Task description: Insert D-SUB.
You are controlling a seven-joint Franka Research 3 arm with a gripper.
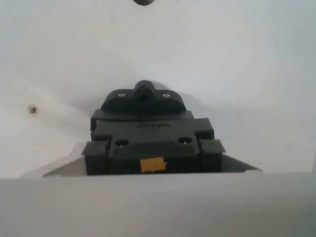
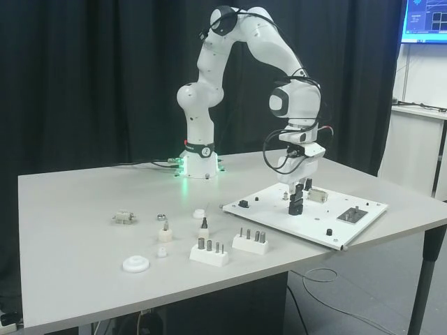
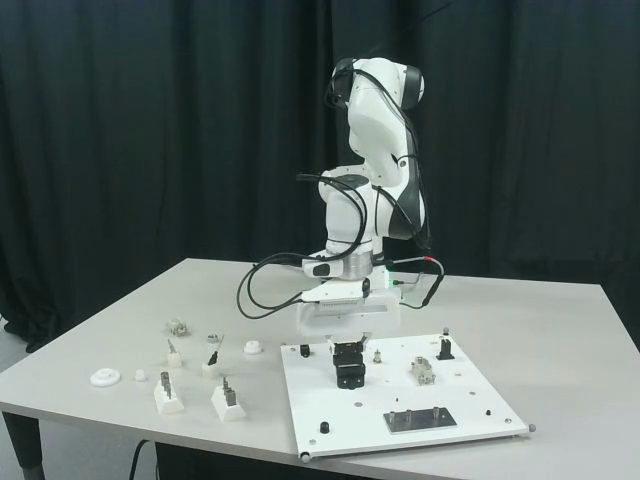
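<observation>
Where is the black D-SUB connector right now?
In both room views the black D-SUB connector sits at the end effector, just above the white board, near its back edge toward the arm's base.

Black curtains (image 3: 150, 130) fill the whole backdrop in both room views. Grey table (image 2: 77, 209) spans centre frame. Screen (image 2: 424, 21) lit at upper right, white cabinet (image 2: 412, 143) below it. Cable loop (image 2: 318, 276) on floor, lower right.
</observation>
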